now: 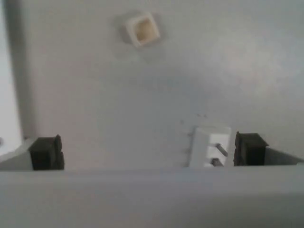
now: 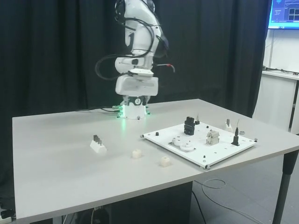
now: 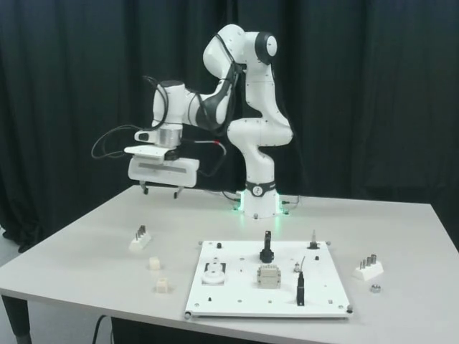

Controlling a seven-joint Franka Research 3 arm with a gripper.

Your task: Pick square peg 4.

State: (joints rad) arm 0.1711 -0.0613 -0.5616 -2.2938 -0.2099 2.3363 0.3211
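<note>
A small white holder (image 1: 209, 147) with short grey pegs standing in it sits on the grey table (image 3: 86, 251), at the left (image 3: 140, 240) (image 2: 98, 145). My gripper (image 1: 147, 151) is open and holds nothing. It hangs well above the table (image 3: 161, 190), behind the holder. In the wrist view the holder lies close to one black fingertip (image 1: 249, 148), while the other fingertip (image 1: 45, 152) is far from it. I cannot tell the single pegs apart.
Two small white square blocks (image 3: 154, 263) (image 3: 163, 285) lie near the holder; one shows in the wrist view (image 1: 141, 29). A white assembly board (image 3: 237, 304) with mounted parts fills the table's middle. A second peg holder (image 3: 368, 269) and a nut (image 3: 374, 288) lie at the right.
</note>
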